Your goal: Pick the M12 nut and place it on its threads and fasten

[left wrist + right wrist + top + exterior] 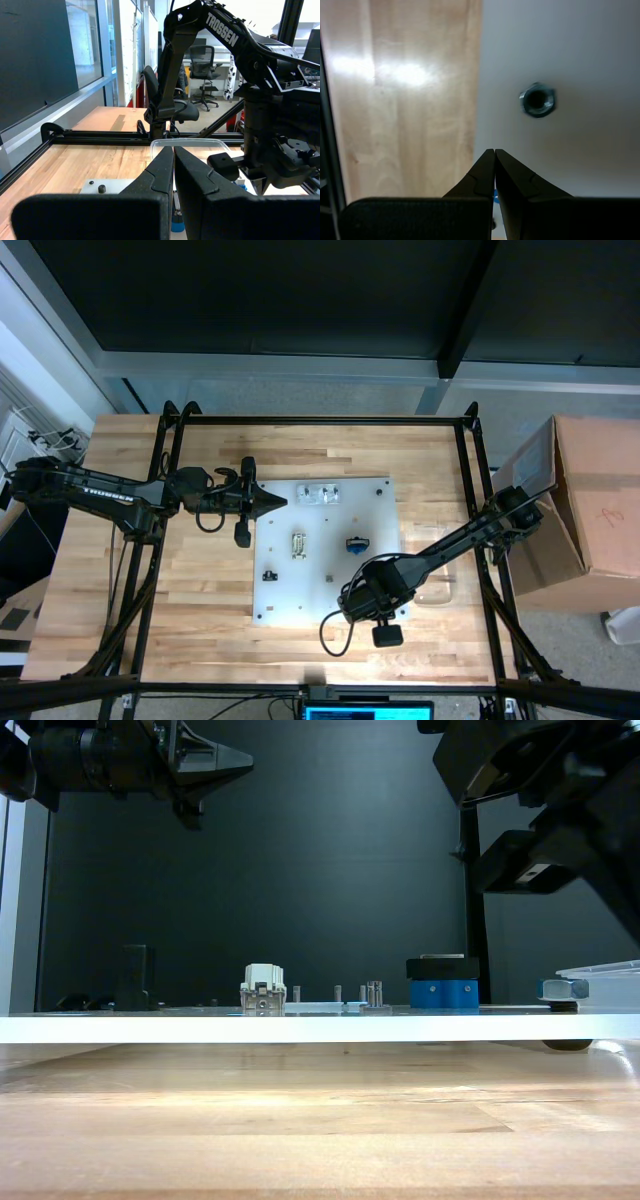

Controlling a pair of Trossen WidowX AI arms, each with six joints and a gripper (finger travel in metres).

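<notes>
Left hand (278, 502) was held high over the far left edge of the white board (300, 600), pointing inward; its fingers (200, 185) were pressed together with nothing between them. Right hand (494, 151) hung over the board's near right part, pointing down; it too was clenched on nothing, tips meeting. M12 nut (537, 100) was free of both hands; the right wrist view showed it from above, on the white board, apart from the fingertips and near the edge bordering the wooden counter (405, 100). In the low view the nut sat level on its stud (565, 1007), a thin black band showing beneath it, in front of the clear tray (606, 970); in the high view the right arm hid it. A blue block (443, 993) and a white connector (263, 990) stood mid-board.
</notes>
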